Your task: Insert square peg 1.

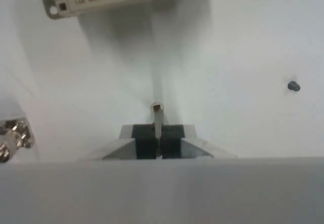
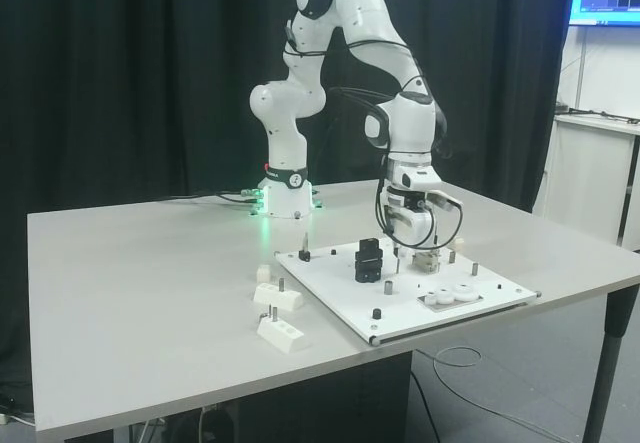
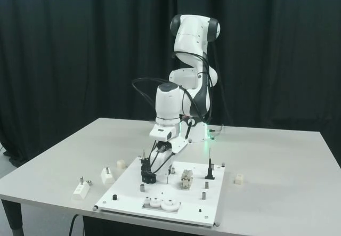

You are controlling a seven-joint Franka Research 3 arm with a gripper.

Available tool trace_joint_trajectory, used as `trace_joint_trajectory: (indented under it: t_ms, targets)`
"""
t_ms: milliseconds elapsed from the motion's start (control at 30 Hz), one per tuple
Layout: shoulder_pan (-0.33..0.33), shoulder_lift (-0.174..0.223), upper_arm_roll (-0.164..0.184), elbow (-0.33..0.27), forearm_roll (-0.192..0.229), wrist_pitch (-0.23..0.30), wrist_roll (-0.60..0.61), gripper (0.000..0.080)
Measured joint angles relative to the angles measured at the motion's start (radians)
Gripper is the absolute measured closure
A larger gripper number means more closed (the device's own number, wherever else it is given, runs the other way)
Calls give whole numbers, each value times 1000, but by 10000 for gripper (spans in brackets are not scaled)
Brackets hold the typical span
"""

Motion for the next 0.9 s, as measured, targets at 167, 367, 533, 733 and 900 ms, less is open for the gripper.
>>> trace_joint_trajectory:
  t_ms: [167,367,533,733,900]
  targets:
    - [1,0,0,0,-6,0,-4,782]
    - [2,-1,3,0,-28,-1,-30,782]
    - [2,-1,4,-1,-37,-1,-43,782]
    - [2,-2,5,-2,-39,-1,-64,782]
    - [2,-3,5,-2,-39,-1,-68,782]
